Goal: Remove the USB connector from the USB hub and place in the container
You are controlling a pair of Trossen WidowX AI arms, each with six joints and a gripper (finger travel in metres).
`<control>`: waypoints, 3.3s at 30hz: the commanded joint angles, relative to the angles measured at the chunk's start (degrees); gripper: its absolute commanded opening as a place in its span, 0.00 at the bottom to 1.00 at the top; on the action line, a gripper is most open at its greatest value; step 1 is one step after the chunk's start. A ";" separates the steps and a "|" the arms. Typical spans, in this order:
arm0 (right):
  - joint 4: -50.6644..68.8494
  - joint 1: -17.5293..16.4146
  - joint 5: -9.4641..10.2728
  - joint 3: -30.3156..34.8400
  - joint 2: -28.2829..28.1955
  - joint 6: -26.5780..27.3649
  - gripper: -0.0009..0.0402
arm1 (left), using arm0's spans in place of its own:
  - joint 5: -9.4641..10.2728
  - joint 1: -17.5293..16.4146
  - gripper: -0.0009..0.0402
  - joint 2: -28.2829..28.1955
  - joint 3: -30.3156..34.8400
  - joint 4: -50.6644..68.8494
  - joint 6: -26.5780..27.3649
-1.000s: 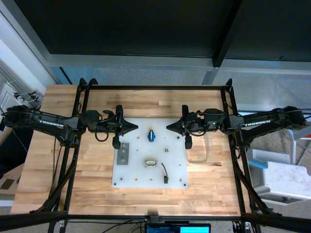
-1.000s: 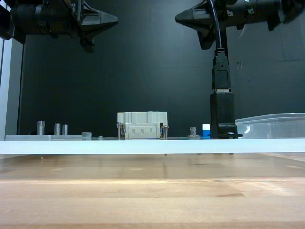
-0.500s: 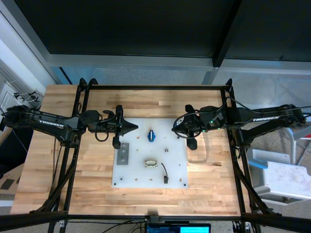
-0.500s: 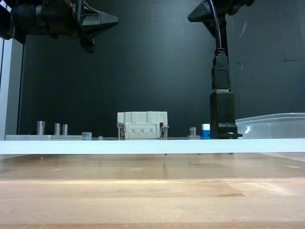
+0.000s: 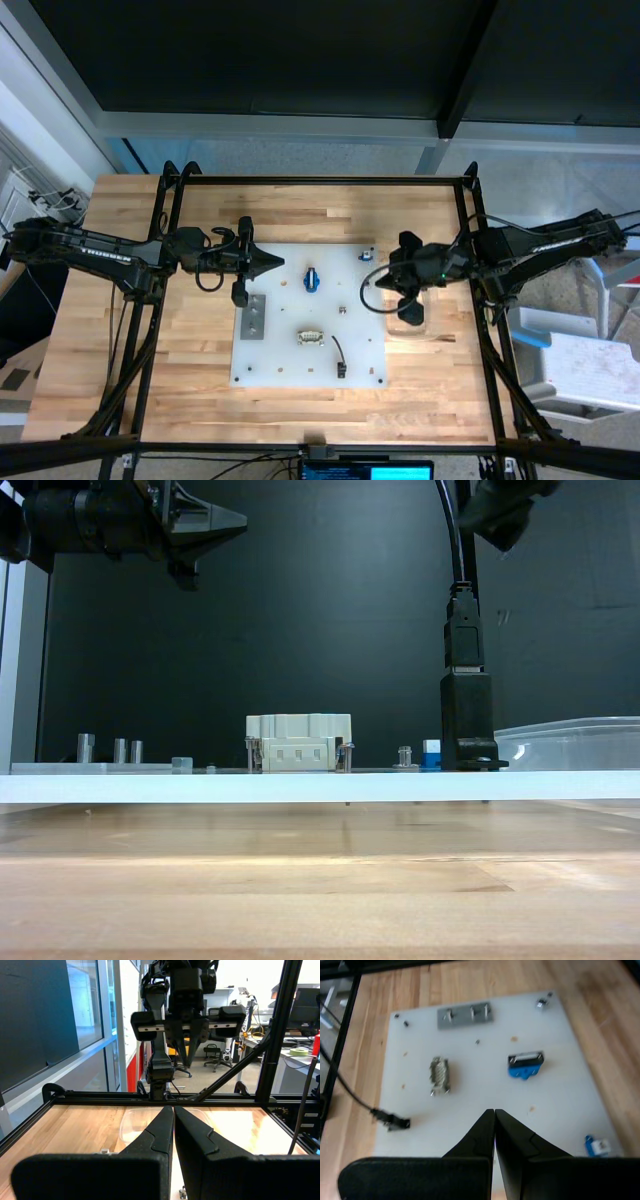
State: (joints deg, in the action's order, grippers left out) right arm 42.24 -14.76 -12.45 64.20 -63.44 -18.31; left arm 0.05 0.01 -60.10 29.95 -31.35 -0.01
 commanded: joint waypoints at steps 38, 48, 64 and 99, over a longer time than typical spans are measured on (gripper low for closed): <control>0.90 -15.04 -1.57 12.50 -23.91 -13.03 0.24 | 0.00 0.00 0.02 0.00 0.00 -0.02 0.00; 0.98 -17.46 -4.07 13.77 -28.09 -12.76 0.27 | 0.00 -0.02 0.02 0.00 0.00 -0.02 0.00; -1.73 -19.41 -6.51 13.97 -32.28 -14.12 0.36 | 0.00 0.00 0.02 0.00 0.00 -0.02 0.00; -7.10 -18.84 -6.01 13.94 -39.36 -13.79 0.28 | 0.00 -0.02 0.02 0.00 0.00 -0.02 0.00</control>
State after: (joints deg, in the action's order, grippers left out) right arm 35.11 -33.63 -18.44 78.22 -102.78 -32.05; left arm 0.05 0.01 -60.07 29.95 -31.35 0.01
